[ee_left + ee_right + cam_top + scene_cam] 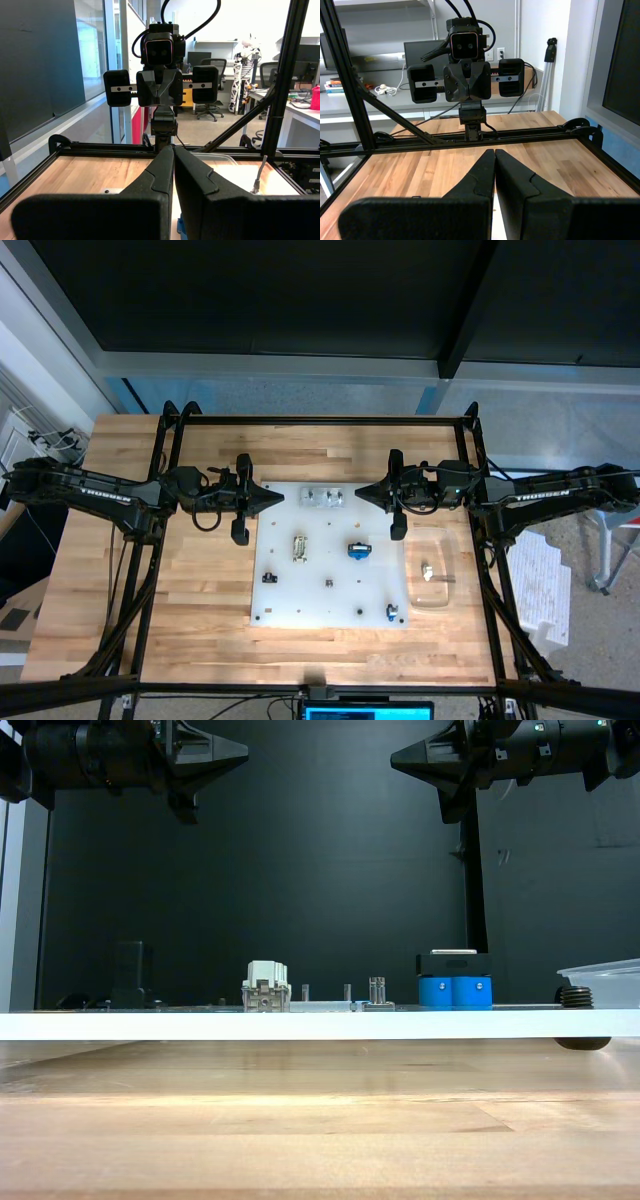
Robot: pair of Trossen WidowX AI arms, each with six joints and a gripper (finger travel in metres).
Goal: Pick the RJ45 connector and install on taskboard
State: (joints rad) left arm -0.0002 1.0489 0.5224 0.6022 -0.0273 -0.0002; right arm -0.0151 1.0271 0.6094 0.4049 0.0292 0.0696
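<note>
Above taskboard far edge, left pincer and right pincer hang closed, empty. Connector not locatable; likely light, brittle; grasp its sides.

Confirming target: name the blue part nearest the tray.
The small blue jack at the board's near right corner; the other blue part sits mid-board. Left gripper and right gripper hover over its far edge.

The wooden counter carries a white board lying flat, a little right of centre and toward the near edge. A clear tray sits just beside the board's right edge. A black frame runs round the counter's edges. The left gripper and right gripper hang high above the board's far corners, both closed.
</note>
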